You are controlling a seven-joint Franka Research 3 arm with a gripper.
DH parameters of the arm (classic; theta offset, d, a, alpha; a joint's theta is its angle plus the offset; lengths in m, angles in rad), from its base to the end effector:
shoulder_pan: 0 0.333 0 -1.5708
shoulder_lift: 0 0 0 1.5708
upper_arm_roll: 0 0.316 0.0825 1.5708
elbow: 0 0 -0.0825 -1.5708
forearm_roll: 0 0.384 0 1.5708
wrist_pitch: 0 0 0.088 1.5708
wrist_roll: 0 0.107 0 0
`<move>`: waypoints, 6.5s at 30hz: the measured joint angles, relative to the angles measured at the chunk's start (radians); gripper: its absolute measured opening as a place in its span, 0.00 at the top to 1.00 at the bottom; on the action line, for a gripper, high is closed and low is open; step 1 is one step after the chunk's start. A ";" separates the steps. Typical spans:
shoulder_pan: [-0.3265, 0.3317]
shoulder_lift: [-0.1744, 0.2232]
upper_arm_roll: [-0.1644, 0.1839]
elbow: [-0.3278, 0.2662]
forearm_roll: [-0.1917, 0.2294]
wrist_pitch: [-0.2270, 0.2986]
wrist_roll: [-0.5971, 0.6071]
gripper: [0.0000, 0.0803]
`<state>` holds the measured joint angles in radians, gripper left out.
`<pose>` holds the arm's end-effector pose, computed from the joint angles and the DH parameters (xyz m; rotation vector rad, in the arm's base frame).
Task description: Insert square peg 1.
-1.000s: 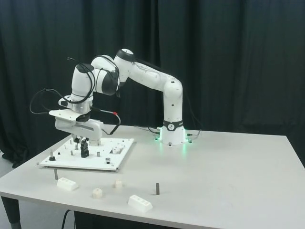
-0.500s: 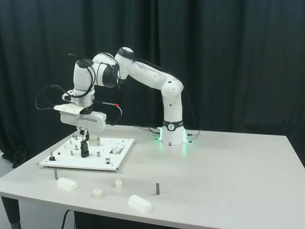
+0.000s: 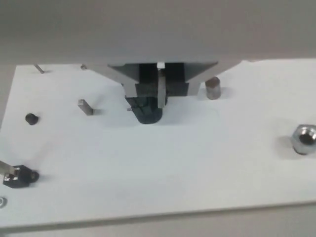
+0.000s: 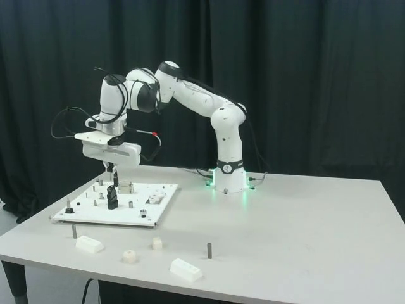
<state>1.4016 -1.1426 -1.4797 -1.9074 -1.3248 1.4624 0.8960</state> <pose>0.4974 -0.3104 0.3648 2.7054 -1.0283 -0.0698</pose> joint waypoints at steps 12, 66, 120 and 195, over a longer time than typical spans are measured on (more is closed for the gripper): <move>-0.086 0.000 0.004 -0.026 -0.014 0.022 -0.069 0.97; -0.464 -0.057 -0.097 -0.226 -0.024 0.213 -0.339 0.97; -0.626 -0.086 -0.156 -0.373 -0.038 0.458 -0.394 0.97; -0.632 -0.087 -0.209 -0.374 -0.045 0.516 -0.406 0.97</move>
<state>0.7697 -1.2299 -1.6883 -2.2814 -1.3700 1.9788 0.4895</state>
